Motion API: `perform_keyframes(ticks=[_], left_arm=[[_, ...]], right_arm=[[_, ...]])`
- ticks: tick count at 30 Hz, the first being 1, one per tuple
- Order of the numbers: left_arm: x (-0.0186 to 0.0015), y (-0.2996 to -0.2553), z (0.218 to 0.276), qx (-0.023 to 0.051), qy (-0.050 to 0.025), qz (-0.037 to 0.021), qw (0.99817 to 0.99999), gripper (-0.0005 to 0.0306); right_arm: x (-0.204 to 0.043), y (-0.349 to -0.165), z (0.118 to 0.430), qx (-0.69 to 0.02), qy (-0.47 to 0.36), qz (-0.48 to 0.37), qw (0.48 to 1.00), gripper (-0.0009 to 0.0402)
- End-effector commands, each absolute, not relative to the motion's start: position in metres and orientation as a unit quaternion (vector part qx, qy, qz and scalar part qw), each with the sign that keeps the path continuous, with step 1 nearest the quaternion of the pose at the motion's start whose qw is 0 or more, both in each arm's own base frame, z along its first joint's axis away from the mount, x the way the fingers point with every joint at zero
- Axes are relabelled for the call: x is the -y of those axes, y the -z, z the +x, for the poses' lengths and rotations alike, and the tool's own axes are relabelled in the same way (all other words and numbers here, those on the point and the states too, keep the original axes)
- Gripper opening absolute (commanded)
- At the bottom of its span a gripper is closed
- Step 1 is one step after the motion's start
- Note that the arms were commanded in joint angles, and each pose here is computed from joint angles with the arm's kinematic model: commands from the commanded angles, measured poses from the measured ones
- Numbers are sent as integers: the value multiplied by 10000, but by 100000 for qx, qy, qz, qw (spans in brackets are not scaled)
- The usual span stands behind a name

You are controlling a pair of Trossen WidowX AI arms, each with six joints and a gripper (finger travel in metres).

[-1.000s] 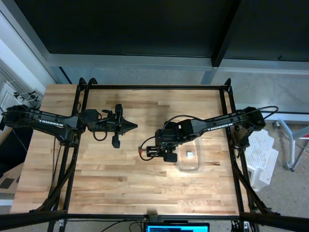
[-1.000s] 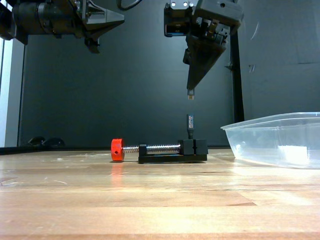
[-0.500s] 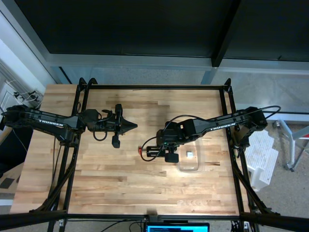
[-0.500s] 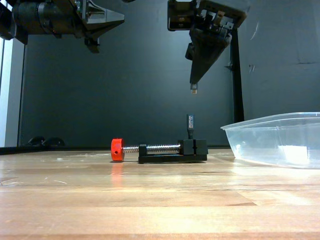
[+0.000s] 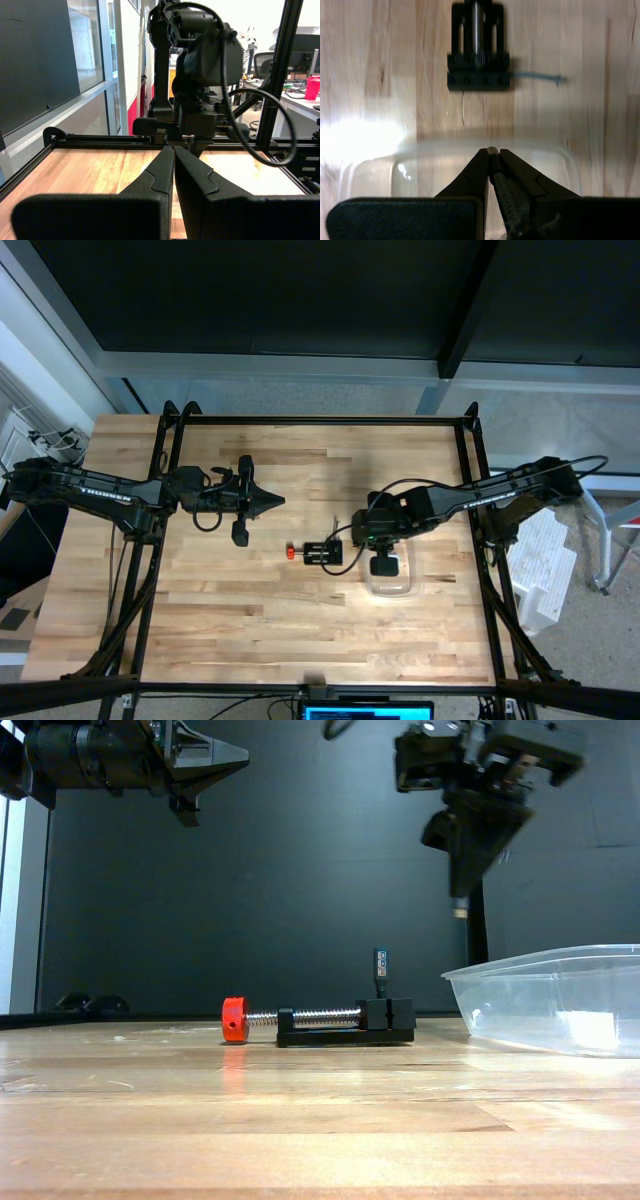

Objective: Remove the USB-C connector from taskboard and place in the container

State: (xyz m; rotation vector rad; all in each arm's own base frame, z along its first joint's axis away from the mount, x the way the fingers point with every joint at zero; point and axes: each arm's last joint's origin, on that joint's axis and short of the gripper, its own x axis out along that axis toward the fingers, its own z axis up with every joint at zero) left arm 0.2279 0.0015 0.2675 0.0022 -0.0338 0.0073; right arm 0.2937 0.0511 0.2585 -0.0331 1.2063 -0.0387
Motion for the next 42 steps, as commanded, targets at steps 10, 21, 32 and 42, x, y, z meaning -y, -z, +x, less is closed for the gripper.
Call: perform_keyframes(ticks=[10,21,32,42], left_arm=[[-15,-2677,2279,1726,-364,110,99984,0],[-15,-2676,2280,1688,-345,110,99985,0],[-15,-2677,2279,1707,-364,110,99985,0],[-15,-2677,2279,1707,-364,110,99985,0]], right_arm=[[-467,-2450,2508,-57784,1719,-1838,81576,0],[-448,-2342,2374,-58740,3220,-2405,80830,1],[-464,-2354,2387,-57936,2870,-2288,81425,90],[-478,-2397,2376,-57489,2870,-1750,81754,139]])
